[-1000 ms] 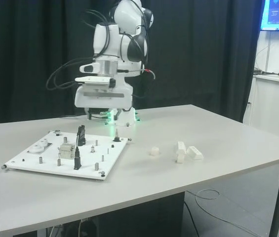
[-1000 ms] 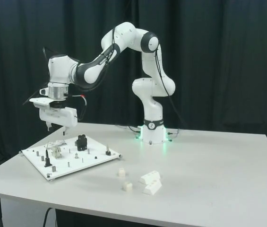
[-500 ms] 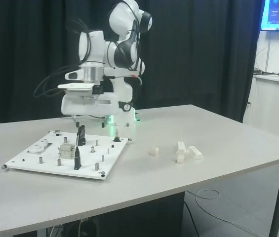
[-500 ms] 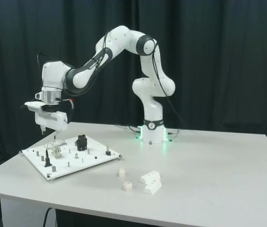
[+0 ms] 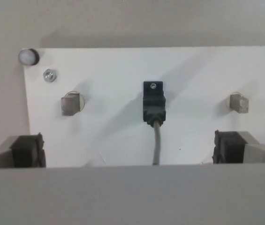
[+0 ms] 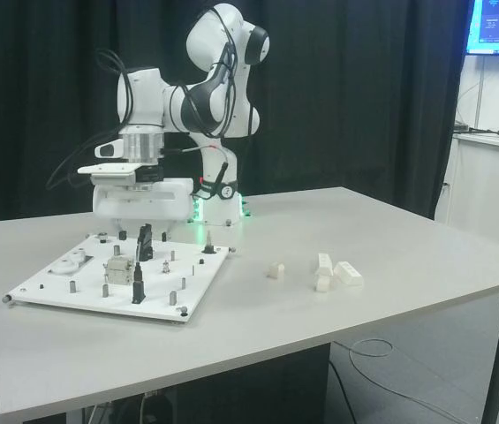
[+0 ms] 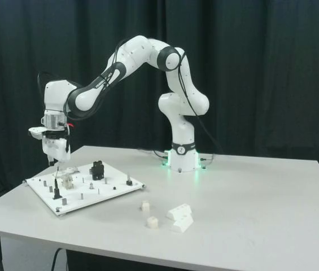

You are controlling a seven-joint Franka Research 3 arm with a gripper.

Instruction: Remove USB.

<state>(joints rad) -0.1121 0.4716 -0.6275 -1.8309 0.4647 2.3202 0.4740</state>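
A black USB plug (image 5: 154,103) with a thin grey cable stands upright in the white board (image 5: 109,70). The room views show the plug (image 6: 139,287) (image 7: 57,193) near the front edge of the board (image 6: 198,281) (image 7: 117,188). My gripper (image 6: 141,231) (image 7: 53,162) hangs just above the board's rear part, apart from the plug. In the wrist view my gripper (image 5: 127,149) is open, its two black fingertips (image 5: 26,151) far apart and nothing between them.
On the board stand a black block (image 6: 146,241) (image 7: 97,169), a grey metal fixture (image 6: 119,269), a white disc (image 6: 72,262) and several short pegs (image 5: 71,103). White blocks (image 6: 336,272) (image 7: 180,217) and a small cube (image 6: 275,269) lie on the grey table.
The arm has swung left and come down, carrying the gripper from beside the board to just above its rear part. The plug and blocks have not moved.
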